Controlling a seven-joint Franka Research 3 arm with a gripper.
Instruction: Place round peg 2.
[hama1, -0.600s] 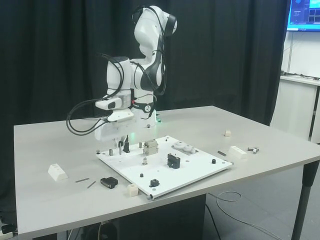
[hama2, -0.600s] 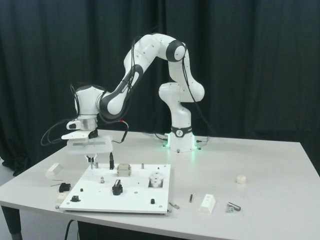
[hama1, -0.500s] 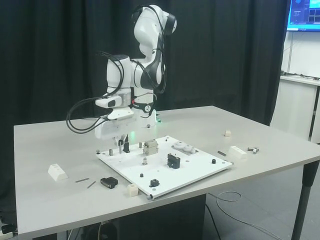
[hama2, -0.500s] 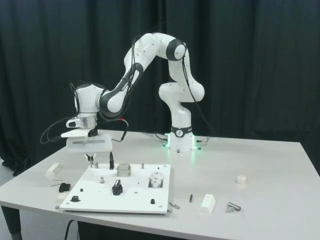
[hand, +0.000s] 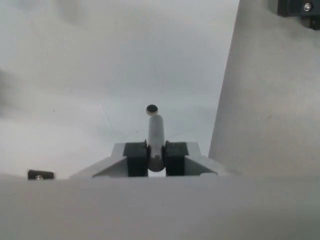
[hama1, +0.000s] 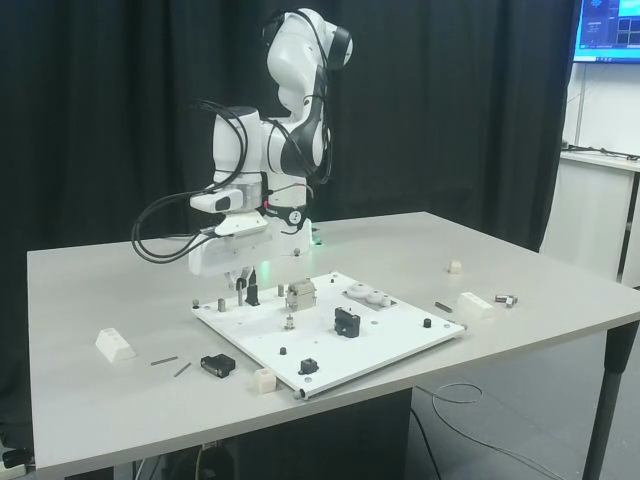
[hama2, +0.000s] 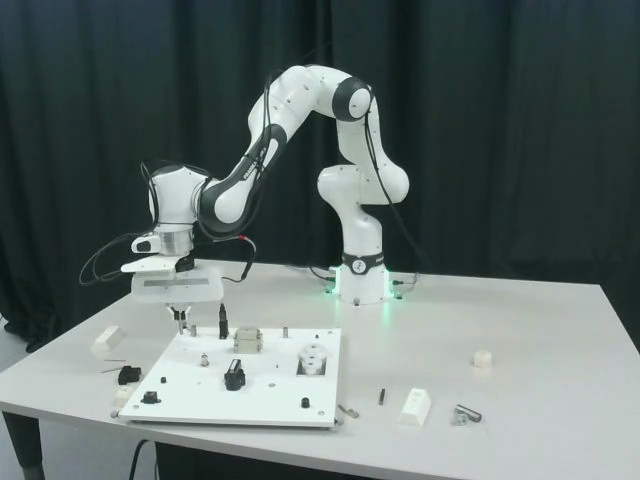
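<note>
Gripper clamped on peg, peg upright between fingers, tip hanging above dark hole in white board. Arm has risen slightly since half second ago; peg not yet seated, likely realigning over hole

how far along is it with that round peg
The pick-up looks done: the pincer is shut on the peg, which it holds upright above the white board near the board's far corner. The peg's tip sits just short of a small dark hole. Left to do: lower it in and let go.
</note>
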